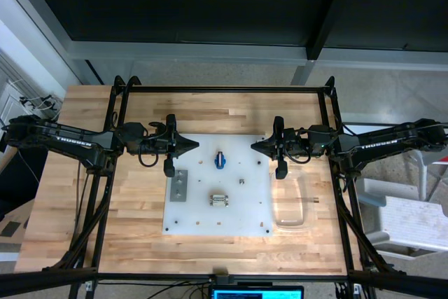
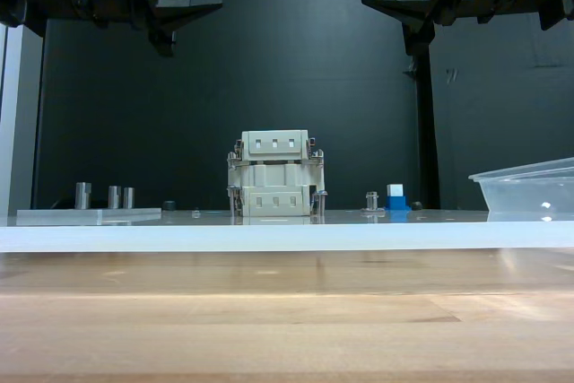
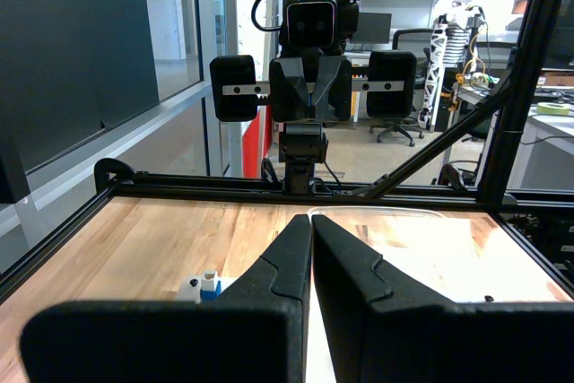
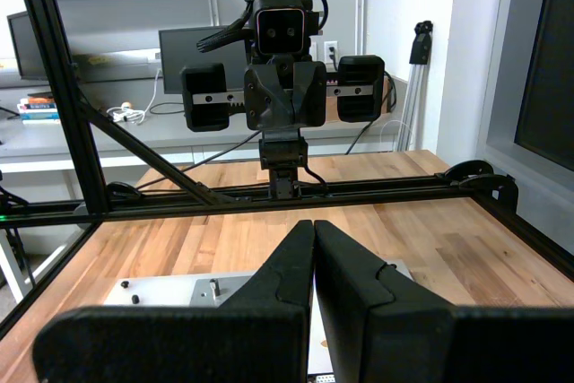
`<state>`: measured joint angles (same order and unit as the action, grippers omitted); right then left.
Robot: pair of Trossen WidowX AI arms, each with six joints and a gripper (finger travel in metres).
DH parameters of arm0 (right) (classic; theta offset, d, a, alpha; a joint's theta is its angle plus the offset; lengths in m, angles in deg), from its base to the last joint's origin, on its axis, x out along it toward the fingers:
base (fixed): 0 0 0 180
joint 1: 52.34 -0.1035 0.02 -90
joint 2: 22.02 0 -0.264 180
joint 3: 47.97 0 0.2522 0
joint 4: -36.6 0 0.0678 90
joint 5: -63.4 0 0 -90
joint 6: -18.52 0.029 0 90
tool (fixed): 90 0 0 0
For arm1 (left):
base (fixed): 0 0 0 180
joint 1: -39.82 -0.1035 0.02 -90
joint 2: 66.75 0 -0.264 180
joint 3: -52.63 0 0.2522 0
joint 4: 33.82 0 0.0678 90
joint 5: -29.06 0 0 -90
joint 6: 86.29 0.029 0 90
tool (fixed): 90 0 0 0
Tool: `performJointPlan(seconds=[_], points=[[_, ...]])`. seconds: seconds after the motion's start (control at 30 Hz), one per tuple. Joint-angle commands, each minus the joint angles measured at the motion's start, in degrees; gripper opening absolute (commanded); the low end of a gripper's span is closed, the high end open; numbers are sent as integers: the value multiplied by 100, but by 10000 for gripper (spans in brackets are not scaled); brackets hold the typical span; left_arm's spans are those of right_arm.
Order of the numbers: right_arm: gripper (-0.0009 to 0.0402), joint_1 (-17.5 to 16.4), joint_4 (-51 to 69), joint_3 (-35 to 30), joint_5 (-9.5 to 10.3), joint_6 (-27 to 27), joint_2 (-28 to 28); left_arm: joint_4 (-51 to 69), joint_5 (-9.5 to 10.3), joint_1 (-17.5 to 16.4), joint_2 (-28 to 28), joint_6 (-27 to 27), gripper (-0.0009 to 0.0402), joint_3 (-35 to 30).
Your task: Remove the HAN10-E connector and place it in the container
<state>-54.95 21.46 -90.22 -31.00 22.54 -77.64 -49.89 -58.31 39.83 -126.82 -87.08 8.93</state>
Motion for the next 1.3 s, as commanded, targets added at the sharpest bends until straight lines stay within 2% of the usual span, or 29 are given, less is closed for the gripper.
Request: performJointPlan(seconds=[0.03, 0.57, 0.87, 1.07, 1.3], points=[[0, -2, -2, -2, 0, 2, 0, -2, 0, -2, -2, 0, 0, -2], [0, -4, 96, -118, 22, 175, 0, -2, 0, -2, -2, 0, 0, -2], [0, -2, 1141, -846, 4, 160, -17, -2, 0, 0, -4, 0, 0, -2], [0, -4, 2236, -1432, -4, 219, -68, -2, -2, -2, -4, 0, 0, -2], [0, -22, 3978, -2503, 24, 306, -535, -4, 0, -2, -2, 0, 0, -2]])
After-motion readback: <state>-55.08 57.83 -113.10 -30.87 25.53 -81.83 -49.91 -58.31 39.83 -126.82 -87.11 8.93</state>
